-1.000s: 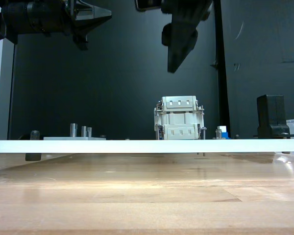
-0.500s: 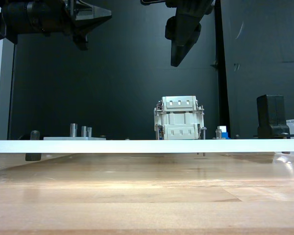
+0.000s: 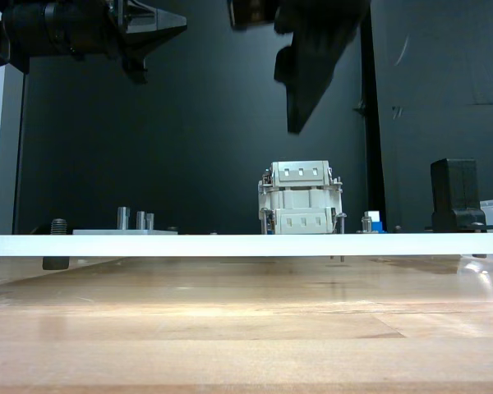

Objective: Remove the HAN10E connector from the taskboard and place in the container

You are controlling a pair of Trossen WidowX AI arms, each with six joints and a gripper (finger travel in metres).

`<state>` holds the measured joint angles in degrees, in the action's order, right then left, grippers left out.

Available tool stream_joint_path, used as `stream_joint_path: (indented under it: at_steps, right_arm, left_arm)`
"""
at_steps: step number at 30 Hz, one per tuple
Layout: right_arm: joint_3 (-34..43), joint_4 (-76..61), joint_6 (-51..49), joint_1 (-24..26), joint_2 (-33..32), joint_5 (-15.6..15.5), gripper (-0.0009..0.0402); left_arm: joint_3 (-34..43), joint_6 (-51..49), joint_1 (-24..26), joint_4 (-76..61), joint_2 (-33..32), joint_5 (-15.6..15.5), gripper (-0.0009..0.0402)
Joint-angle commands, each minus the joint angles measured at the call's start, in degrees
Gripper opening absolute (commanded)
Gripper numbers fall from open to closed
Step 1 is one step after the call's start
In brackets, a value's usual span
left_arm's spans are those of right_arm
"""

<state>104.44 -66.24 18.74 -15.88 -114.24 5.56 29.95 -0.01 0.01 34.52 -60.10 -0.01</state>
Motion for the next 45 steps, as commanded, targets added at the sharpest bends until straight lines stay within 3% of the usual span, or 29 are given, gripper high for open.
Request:
stream_joint_path:
  at_steps: [1, 13, 18, 27, 41, 43, 45]
  right_arm:
    - [-0.1, 0.0, -0.2, 0.0, -1.9, -0.2, 0.0325]
    - [-0.2, 1.7, -1.8, 0.0, -7.3, -0.9, 0.0324]
    - [-0.2, 2.2, -3.0, 0.1, -8.1, -0.9, 0.0303]
    - [-0.2, 2.5, -3.0, 0.2, -8.0, -1.1, 0.0213]
    - [-0.2, 2.2, -3.0, 0.4, -7.6, -1.1, 0.0017]
    - [-0.2, 2.2, -3.1, 0.4, -7.6, -1.1, -0.0002]
    - [-0.2, 2.2, -3.2, 0.4, -7.3, -1.1, 0.0003]
  left_arm:
    - [0.0, 0.0, 0.0, 0.0, 0.0, 0.0, 0.0]
    - [0.0, 0.0, 0.0, 0.0, 0.0, 0.0, 0.0]
    - [0.0, 0.0, 0.0, 0.0, 0.0, 0.0, 0.0]
    - [0.0, 0.0, 0.0, 0.0, 0.0, 0.0, 0.0]
    - [0.0, 0.0, 0.0, 0.0, 0.0, 0.0, 0.0]
    - [0.0, 0.0, 0.0, 0.0, 0.0, 0.0, 0.0]
    - [0.0, 0.0, 0.0, 0.0, 0.0, 0.0, 0.0]
